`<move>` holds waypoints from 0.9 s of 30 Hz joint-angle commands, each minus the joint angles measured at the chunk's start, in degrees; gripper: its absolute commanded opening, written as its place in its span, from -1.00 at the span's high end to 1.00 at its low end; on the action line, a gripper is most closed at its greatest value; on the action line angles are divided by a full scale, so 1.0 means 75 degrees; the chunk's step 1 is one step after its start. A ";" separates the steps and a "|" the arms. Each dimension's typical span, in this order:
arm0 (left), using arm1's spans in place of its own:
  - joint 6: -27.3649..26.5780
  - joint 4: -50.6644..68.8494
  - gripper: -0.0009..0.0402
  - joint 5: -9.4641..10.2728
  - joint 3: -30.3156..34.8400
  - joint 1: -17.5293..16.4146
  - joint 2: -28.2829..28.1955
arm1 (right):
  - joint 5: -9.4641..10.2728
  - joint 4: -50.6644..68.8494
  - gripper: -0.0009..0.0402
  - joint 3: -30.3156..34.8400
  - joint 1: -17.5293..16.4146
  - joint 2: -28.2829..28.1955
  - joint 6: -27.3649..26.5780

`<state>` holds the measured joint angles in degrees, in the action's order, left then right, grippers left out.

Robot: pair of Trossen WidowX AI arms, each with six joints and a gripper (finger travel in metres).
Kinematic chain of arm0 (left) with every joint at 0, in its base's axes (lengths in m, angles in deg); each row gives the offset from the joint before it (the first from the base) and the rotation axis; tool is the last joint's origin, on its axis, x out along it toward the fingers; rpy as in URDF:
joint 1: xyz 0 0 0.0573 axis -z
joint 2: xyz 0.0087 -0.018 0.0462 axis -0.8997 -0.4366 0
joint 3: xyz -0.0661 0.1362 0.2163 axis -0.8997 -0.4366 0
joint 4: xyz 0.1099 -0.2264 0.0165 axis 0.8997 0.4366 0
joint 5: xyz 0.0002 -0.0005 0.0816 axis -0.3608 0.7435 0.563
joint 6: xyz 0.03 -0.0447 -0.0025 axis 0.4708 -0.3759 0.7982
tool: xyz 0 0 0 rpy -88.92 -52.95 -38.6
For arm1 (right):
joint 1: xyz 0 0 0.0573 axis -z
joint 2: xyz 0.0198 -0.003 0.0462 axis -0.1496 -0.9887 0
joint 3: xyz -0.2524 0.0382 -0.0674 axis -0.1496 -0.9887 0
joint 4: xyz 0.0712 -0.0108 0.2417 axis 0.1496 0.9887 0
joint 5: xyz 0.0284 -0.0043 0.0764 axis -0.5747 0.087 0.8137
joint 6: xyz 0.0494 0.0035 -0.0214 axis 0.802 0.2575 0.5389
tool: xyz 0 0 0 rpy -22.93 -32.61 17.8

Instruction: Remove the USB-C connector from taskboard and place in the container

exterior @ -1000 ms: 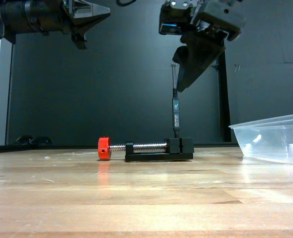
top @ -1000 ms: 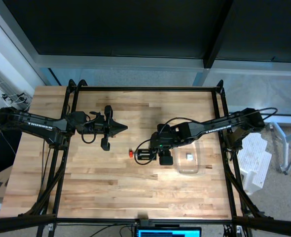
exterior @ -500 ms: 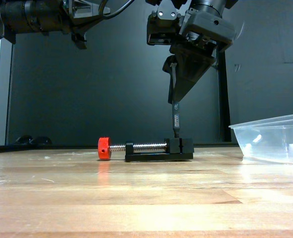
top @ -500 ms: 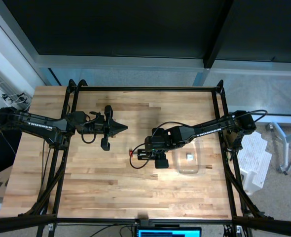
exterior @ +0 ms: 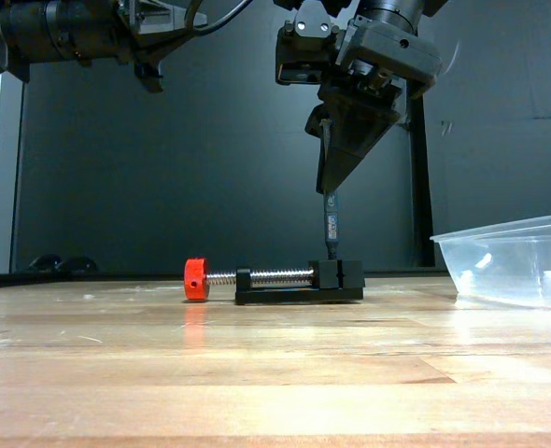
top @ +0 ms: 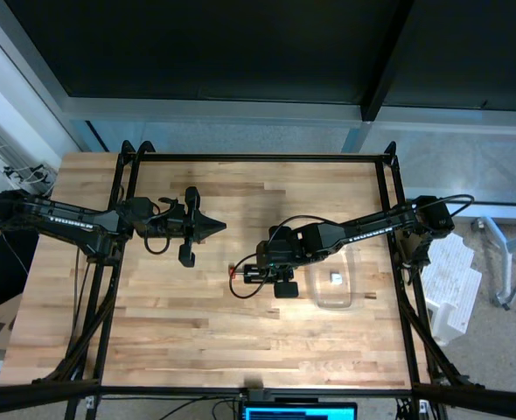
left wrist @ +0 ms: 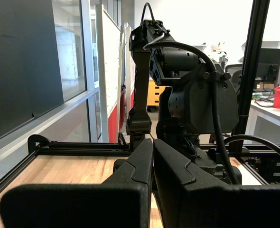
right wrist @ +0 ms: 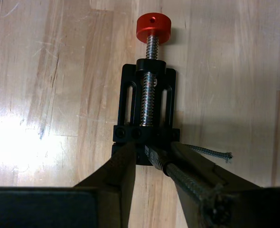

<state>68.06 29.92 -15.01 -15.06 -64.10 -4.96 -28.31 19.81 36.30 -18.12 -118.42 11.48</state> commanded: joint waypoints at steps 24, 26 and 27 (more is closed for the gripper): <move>0.0003 0.0000 0.96 0.0000 0.0003 0.0000 -0.0003 | -0.0023 0.0038 0.96 -0.0003 0.0038 0.0119 0.0009; 0.0003 -0.0003 0.96 0.0000 0.0003 -0.0003 -0.0003 | -0.0023 0.0076 0.96 0.0006 0.0050 0.0163 0.0009; 0.0003 -0.0003 0.96 0.0000 0.0003 0.0000 -0.0003 | -0.0023 0.0093 0.96 0.0020 0.0052 0.0166 0.0009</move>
